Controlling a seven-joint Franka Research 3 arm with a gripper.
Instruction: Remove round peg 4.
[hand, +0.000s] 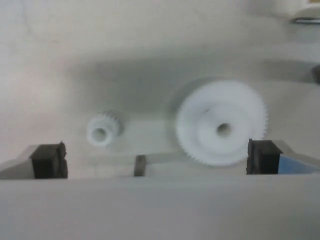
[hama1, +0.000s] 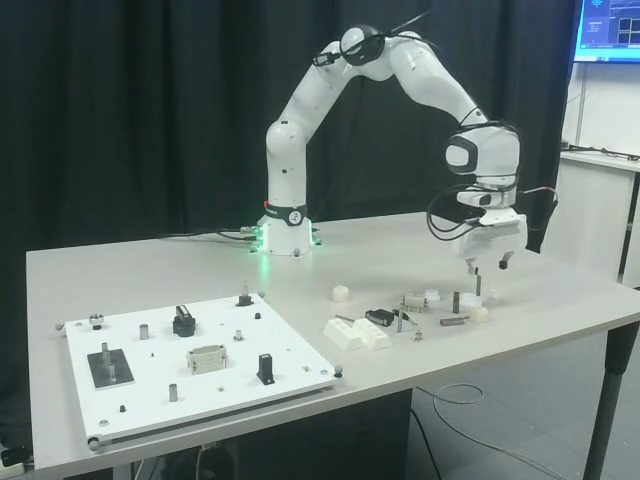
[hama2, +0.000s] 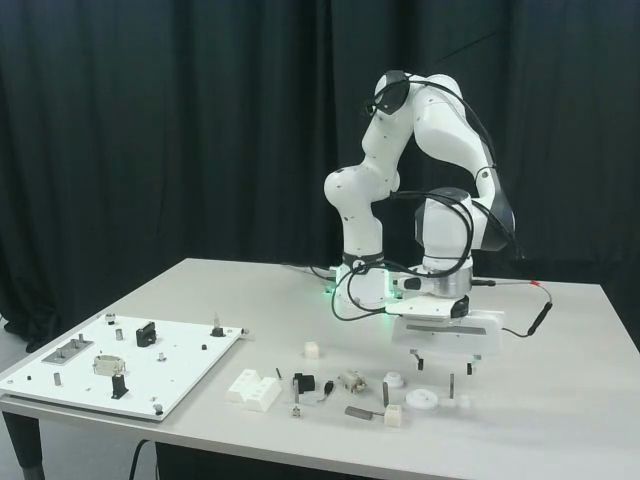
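My gripper (hand: 155, 158) (hama1: 487, 265) (hama2: 443, 363) hangs a little above the table at the right, open wide with nothing between its black fingertips (hand: 48, 160). A thin dark round peg (hand: 140, 165) (hama1: 478, 285) (hama2: 452, 385) stands upright on the table below the gap, touching neither finger. A large white gear (hand: 221, 122) (hama2: 422, 400) lies flat beside the peg, and a small white gear (hand: 102, 130) (hama2: 393, 380) lies a little further off.
A white assembly board (hama1: 150, 385) (hama2: 180, 365) with several parts on it sits at the table's left. Loose parts lie between board and gripper: white blocks (hama1: 357, 333) (hama2: 254, 389), a white cube (hama1: 480, 313) (hama2: 393, 415), another upright peg (hama1: 456, 300) (hama2: 385, 393), a black connector (hama1: 378, 317).
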